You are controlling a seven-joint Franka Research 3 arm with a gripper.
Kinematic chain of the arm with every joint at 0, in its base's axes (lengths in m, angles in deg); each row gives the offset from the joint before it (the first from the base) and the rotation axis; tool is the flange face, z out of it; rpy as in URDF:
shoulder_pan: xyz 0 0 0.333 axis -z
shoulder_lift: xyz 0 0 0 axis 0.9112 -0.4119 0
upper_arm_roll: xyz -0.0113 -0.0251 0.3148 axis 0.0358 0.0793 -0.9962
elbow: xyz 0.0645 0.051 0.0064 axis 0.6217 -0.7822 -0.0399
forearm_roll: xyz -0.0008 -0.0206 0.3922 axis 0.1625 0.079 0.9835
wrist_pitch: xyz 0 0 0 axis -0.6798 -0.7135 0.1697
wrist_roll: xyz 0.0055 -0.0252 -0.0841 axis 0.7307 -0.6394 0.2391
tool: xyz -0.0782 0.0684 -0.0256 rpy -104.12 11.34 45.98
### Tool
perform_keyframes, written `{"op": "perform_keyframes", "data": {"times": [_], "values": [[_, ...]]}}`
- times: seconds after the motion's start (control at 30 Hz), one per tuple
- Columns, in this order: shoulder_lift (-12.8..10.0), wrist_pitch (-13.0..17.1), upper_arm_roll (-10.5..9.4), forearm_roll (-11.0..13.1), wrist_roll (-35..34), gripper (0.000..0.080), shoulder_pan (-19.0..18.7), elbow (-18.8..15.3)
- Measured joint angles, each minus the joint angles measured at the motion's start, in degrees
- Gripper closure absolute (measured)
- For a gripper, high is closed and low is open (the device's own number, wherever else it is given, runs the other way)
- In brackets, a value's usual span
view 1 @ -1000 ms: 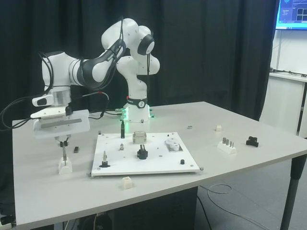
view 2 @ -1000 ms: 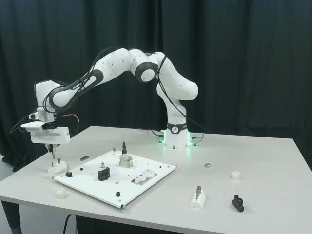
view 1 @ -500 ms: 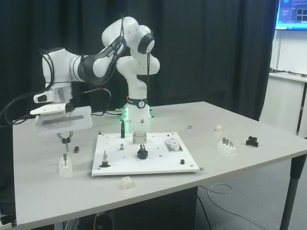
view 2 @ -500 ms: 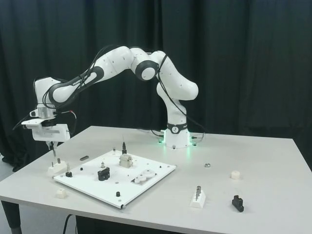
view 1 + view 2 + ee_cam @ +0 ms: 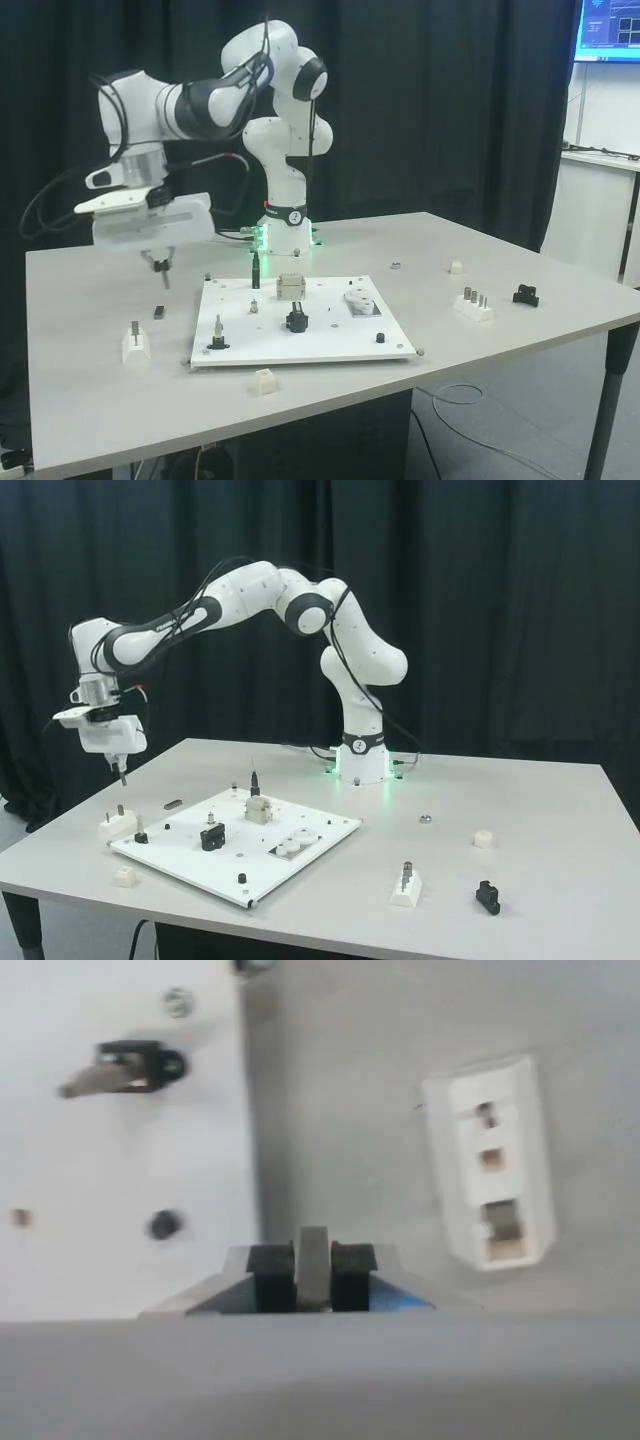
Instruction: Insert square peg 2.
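The square peg (image 5: 314, 1265), a slim grey bar, is clamped between the two black fingers (image 5: 270, 1275) of the tool (image 5: 158, 265), which is closed on it. In the room views the peg hangs upright from the tool (image 5: 120, 771), its lower end clear of the tabletop (image 5: 90, 400) and raised well above it. Below and toward 7 o'clock of the tool in the first room view stands the white peg holder (image 5: 136, 347), a small block with one peg left standing in it; in the wrist view the holder (image 5: 492, 1163) shows three square sockets in a row. The holder sits just beside the edge of the white board (image 5: 320, 335), apart from it. A small black bar (image 5: 158, 312) lies on the tabletop between holder and board. On the board stand a black upright post (image 5: 256, 270), a grey block (image 5: 291, 286), a black fitting (image 5: 297, 321) and a short pin (image 5: 217, 333). At 3 o'clock of the board, well apart, sits another white holder (image 5: 473, 304) with pegs, and beyond it a black clip (image 5: 526, 295). A small white cube (image 5: 263, 380) rests at 6 o'clock of the board, near its front edge.
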Motion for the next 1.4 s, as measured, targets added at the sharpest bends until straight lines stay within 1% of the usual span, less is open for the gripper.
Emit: {"op": "perform_keyframes", "data": {"times": [0.1, 0.17, 0.3, 0.5, 0.67, 0.9, 1.03, 1.13, 1.23, 1.4], "values": [[0.8, -1.3, 1.08, -0.3, -4.2, 0.0732, -1.6, -0.2], [1.2, -1.9, 1.95, -0.9, -7.4, 0.0732, -2.9, -0.4], [2.1, -2.5, 3.32, -3.0, -12.3, 0.0732, -5.7, -1.1], [2.8, -2.5, 4.50, -6.4, -21.8, 0.0732, -9.5, -1.9], [3.3, -2.4, 4.56, -9.4, -29.0, 0.0732, -12.0, -2.5], [3.8, -2.2, 4.52, -11.4, -41.0, 0.0732, -14.8, -3.6], [4.4, -2.2, 4.45, -12.6, -46.3, 0.0732, -16.1, -4.9], [5.3, -2.0, 4.28, -13.8, -49.8, 0.0732, -17.2, -6.3], [6.5, -1.2, 3.88, -15.6, -53.5, 0.0732, -18.1, -8.1], [9.4, 1.3, 3.01, -18.9, -59.6, 0.0732, -19.4, -11.6]]}}
